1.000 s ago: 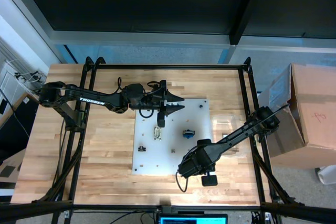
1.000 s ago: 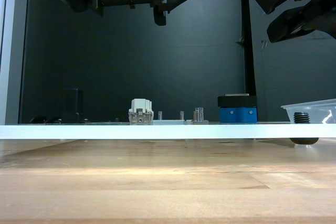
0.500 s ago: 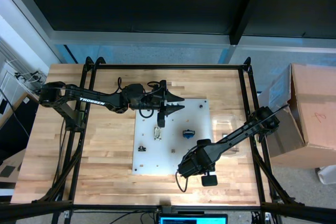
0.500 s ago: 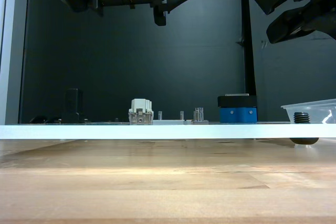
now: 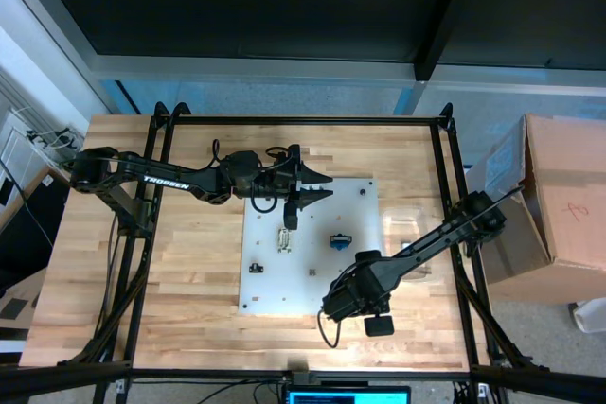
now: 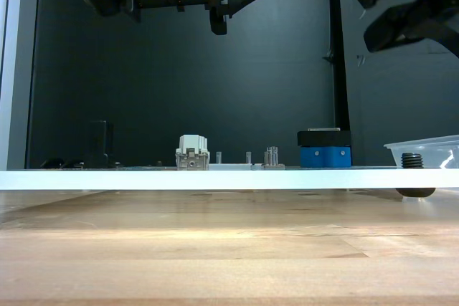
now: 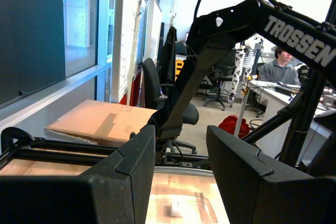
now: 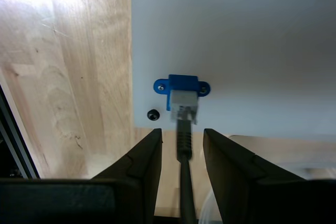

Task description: Pick the RJ45 connector and install on the taskboard

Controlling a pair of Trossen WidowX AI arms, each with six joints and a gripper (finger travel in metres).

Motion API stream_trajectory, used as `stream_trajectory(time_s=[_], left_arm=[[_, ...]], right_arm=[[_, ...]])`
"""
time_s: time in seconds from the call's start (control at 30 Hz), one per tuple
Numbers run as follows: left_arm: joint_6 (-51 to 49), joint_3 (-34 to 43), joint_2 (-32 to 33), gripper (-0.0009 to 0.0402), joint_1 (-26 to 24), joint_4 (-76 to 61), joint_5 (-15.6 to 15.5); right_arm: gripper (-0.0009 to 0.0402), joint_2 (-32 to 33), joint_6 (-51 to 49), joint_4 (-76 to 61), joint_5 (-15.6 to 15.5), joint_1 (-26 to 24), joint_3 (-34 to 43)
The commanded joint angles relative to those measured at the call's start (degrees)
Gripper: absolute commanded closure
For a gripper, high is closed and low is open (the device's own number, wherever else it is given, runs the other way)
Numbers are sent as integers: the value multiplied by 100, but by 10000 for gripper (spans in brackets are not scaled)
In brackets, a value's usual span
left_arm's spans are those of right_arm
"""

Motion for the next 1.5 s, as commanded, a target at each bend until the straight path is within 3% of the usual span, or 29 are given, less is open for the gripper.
stream_trajectory(time_s=[0.03, 0.53, 0.63, 0.93, 1.17, 1.5], left_arm=[[0, 2, 0, 262, 0, 2, 0], [0, 2, 0, 262, 0, 0, 0], [0, 2, 0, 262, 0, 0, 0], [0, 2, 0, 262, 0, 0, 0], [0, 2, 0, 262, 0, 0, 0], [-31, 2, 0, 262, -2, 2, 7]], right_arm=[[268, -205, 7, -107, 13, -2, 17], [238, -688, -13, -177, 173, 2, -15], [243, -894, -68, -70, 505, 2, -63], [270, -2498, -221, 1436, 1062, -520, -1064], [292, -3869, -824, 2949, 1209, -1250, -2234], [333, -5200, -1685, 4739, 1202, -2133, -3451]])
